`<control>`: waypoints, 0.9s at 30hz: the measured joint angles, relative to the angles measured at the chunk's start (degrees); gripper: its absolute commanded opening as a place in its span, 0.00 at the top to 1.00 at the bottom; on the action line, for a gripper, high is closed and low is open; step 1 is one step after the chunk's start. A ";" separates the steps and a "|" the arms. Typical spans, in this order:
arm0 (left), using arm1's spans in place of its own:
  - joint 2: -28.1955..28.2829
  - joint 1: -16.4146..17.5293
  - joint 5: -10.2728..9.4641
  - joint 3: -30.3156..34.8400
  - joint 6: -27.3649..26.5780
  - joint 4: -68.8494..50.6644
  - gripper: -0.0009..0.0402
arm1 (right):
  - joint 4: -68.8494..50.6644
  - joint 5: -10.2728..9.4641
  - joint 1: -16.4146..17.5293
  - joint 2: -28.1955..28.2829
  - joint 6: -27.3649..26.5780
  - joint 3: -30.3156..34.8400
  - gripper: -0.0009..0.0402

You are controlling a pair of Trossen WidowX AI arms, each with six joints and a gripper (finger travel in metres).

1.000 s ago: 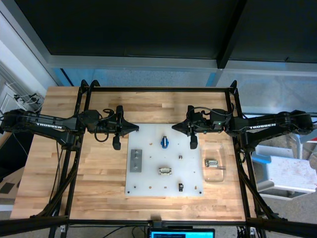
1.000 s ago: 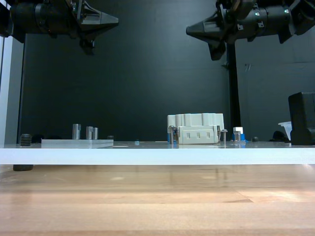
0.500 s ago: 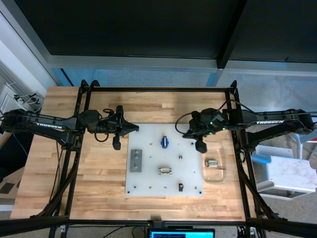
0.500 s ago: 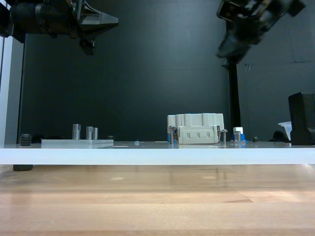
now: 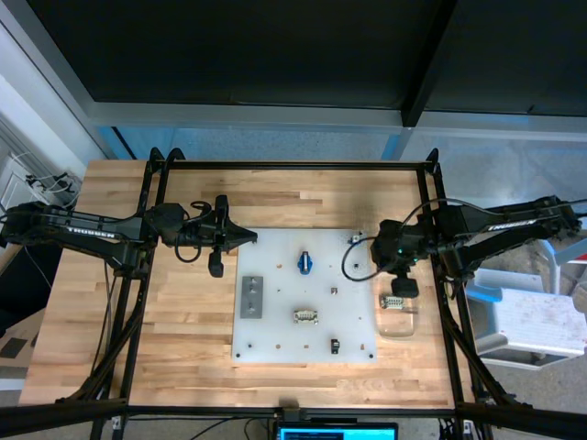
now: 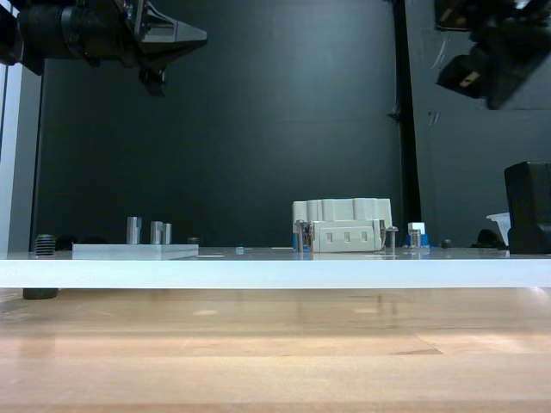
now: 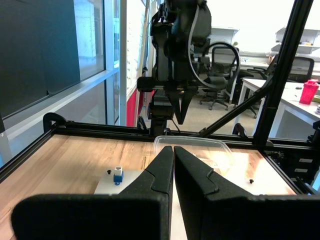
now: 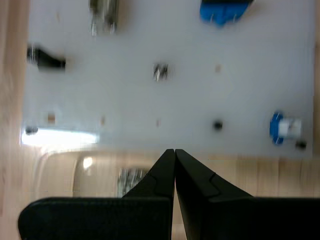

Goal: Pick the HAN10E connector and install in the HAN10E hub

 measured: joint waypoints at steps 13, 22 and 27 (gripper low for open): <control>0.02 0.00 0.00 0.00 0.02 -0.02 0.98 | -9.31 1.51 8.13 1.84 7.58 0.02 0.98; 0.02 0.00 0.00 0.02 0.02 0.00 0.98 | -8.46 3.56 14.97 4.37 14.40 -1.38 0.91; 0.02 0.00 -0.02 0.02 0.02 0.00 0.98 | -7.56 3.58 17.22 4.50 17.09 -4.28 0.74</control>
